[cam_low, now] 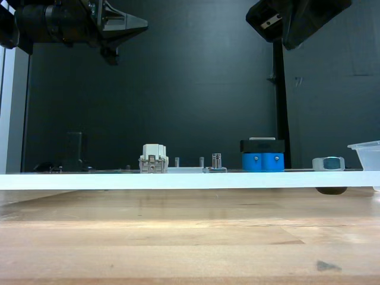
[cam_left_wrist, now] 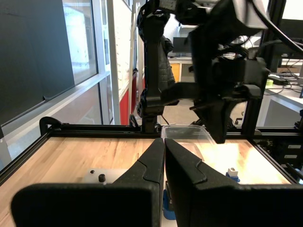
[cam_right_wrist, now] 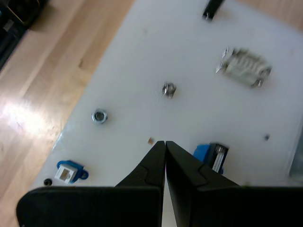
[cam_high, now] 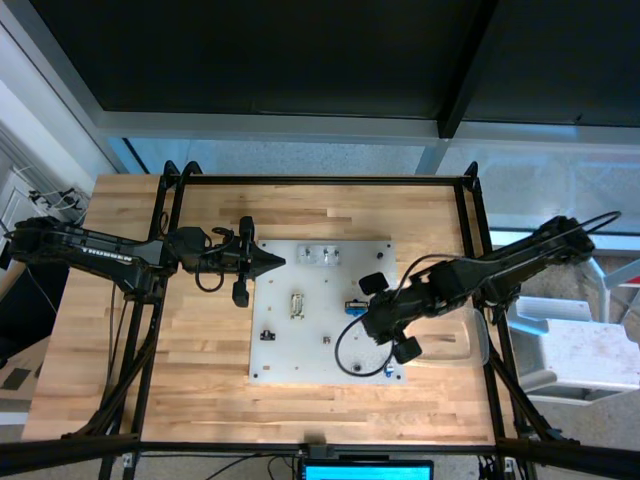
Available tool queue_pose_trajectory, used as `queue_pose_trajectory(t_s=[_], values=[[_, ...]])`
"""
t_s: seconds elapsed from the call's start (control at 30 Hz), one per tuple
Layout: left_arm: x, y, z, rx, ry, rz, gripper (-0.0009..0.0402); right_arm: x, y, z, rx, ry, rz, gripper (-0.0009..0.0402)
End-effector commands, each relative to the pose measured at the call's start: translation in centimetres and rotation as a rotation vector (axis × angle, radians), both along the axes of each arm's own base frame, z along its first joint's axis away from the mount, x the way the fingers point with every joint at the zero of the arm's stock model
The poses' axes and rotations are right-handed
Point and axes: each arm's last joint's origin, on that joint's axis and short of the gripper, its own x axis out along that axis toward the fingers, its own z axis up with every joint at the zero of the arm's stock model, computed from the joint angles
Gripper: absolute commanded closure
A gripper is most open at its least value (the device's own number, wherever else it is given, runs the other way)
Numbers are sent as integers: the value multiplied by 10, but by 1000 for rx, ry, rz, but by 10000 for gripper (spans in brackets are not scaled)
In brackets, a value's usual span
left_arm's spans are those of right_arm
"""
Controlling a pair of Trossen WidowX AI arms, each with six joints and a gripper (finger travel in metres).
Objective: Unfasten the M12 fastener and place in the container
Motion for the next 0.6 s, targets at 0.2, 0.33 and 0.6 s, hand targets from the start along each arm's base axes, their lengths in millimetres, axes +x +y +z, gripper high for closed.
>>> queue_pose_trajectory(t_s=[0.2, 0.33, 0.6], values=[[0, 0, 0, 0, 0, 0, 393, 26, 38, -3, -9, 144, -89, 393], [0, 0, 0, 0, 0, -1, 393, 37, 51, -5, 17, 206, -200, 393], [0, 0, 0, 0, 0, 0, 393, 54, 69, -18, 77, 287, -422, 393]])
